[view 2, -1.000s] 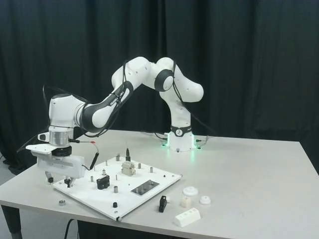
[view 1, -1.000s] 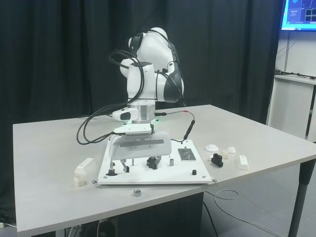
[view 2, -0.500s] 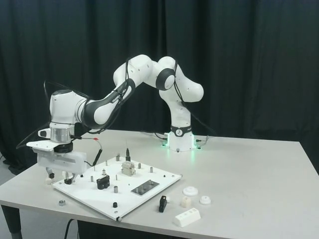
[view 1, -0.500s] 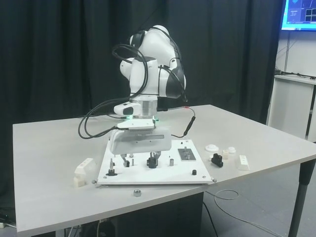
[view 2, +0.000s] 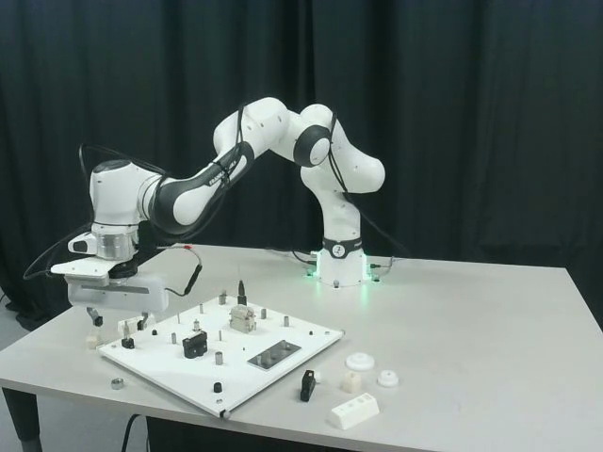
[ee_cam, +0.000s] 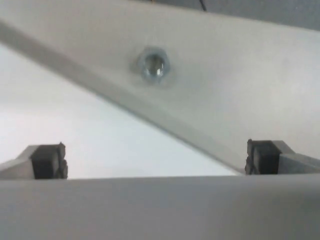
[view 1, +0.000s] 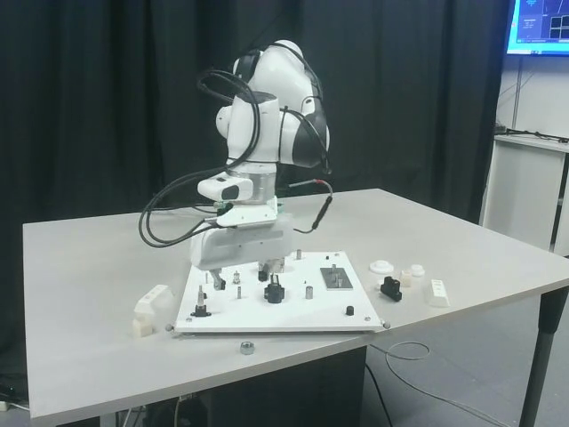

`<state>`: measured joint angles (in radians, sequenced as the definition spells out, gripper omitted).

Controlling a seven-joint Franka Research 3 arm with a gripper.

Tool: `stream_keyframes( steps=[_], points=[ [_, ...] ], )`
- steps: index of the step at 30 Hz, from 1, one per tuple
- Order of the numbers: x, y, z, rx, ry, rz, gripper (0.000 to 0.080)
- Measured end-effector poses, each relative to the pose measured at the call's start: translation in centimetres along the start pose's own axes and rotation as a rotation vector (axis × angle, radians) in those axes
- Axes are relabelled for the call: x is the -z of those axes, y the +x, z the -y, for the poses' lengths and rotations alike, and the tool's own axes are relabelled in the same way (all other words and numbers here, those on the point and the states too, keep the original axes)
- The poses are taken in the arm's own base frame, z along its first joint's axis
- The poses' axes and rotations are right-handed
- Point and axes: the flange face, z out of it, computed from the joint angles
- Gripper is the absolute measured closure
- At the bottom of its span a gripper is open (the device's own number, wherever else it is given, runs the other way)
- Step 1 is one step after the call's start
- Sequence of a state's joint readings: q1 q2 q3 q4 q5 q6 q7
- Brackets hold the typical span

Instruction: Remove Ethernet.

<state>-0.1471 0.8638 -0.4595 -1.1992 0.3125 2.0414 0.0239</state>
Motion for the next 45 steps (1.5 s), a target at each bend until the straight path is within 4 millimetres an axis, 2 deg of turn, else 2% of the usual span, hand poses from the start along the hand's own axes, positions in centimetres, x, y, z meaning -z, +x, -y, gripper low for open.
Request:
stream_keyframes(
  steps=[15,24,37,45],
  points=[
    [1.4,-1.3,-2.6,0.144,0.009,0.065,0.0003],
    [1.7,-2.2,-5.1,0.249,0.012,0.062,0.0003],
    [-0.2,-4.5,-8.0,0.398,0.039,0.041,0.0003],
    [-1.5,-6.0,-8.7,0.46,0.062,0.024,0.0003]
  ],
)
